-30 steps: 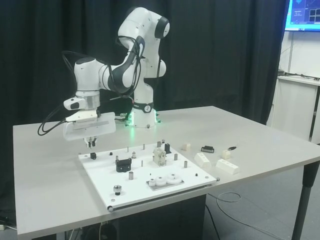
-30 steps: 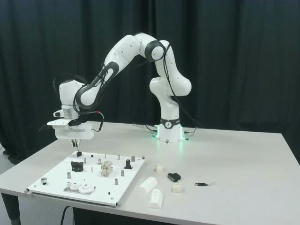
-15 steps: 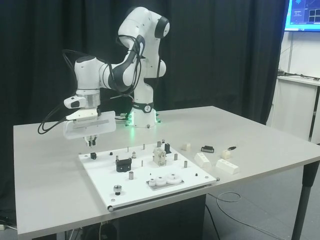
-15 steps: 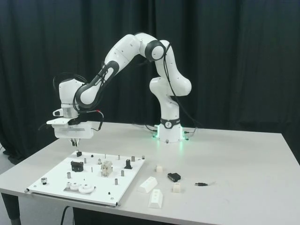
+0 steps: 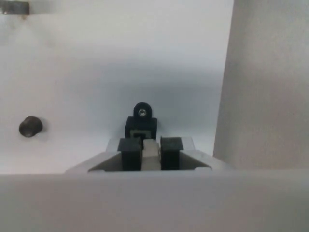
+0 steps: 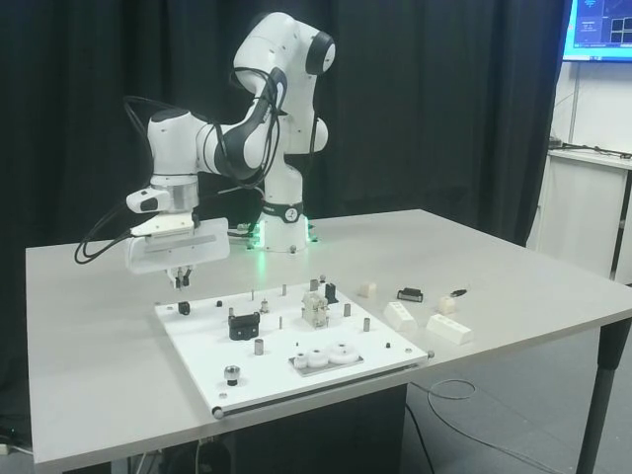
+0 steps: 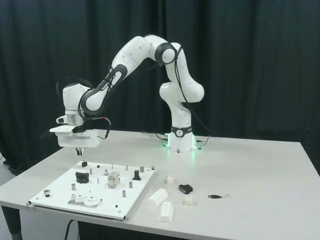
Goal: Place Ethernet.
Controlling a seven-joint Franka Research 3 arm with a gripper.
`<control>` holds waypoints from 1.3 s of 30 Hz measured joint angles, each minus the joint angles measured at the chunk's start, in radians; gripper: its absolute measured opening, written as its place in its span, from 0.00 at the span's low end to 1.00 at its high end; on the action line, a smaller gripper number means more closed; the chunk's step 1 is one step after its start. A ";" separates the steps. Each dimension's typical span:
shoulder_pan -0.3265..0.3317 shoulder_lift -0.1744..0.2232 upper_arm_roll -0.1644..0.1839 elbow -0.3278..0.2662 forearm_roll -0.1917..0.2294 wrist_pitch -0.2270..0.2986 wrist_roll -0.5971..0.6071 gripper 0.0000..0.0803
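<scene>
First room view: camera stands off the table's front corner, at about table height, facing the arm obliquely; white board near, arm base far.

Second room view: camera faces the table head-on from farther back; whole arm in frame, board at left.

Both room views share the arm, the board and the loose parts beside it.

Wrist view: very close, looking down past the gripper onto the board and a black socket.
</scene>
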 joint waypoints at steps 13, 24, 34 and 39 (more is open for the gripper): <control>0.004 -0.003 -0.001 0.000 0.000 0.000 0.008 0.10; 0.011 -0.007 -0.001 0.004 -0.001 -0.006 0.030 0.10; 0.048 -0.036 -0.001 0.005 -0.001 -0.044 0.084 0.10; 0.080 -0.055 -0.001 0.004 -0.001 -0.081 0.121 0.10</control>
